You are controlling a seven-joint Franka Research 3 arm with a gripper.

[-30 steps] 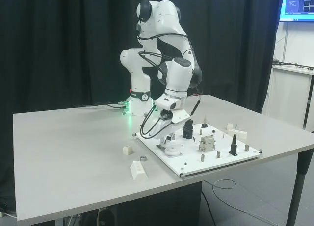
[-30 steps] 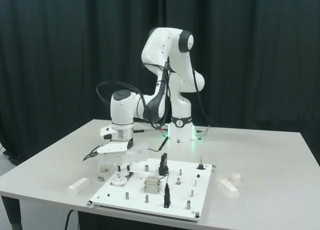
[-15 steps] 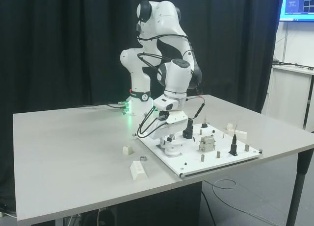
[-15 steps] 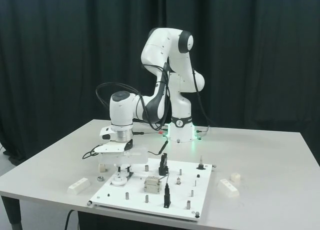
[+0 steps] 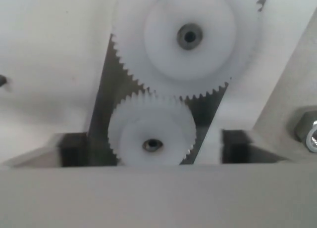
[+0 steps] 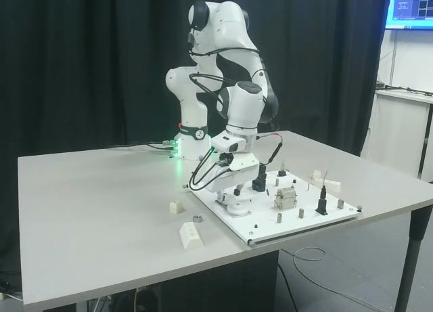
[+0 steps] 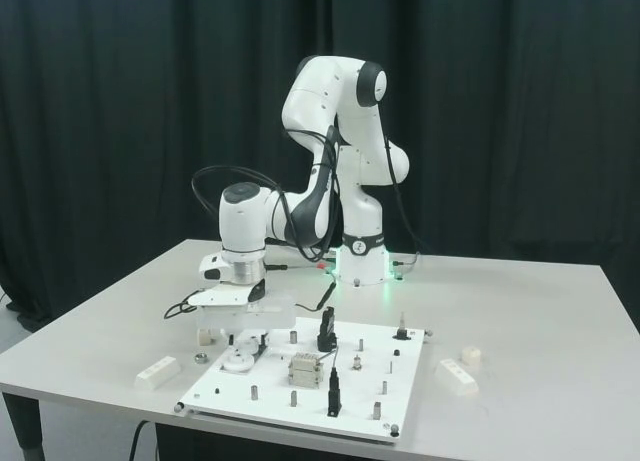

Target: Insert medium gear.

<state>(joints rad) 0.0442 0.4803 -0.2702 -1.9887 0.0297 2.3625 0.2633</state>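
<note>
two meshed gears (image 5: pixel 151 134) sit on the board (image 7: pixel 300 386).

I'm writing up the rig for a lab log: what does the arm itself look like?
The arm is white, built of rounded segments with black bands at the joints. Black cables loop loosely from the arm to its wrist. A green light glows at its base. The tool is mounted under a white wrist flange.

The wrist view's edge cuts off the large gear (image 5: pixel 188 40) and a nut (image 5: pixel 309 131).
</note>
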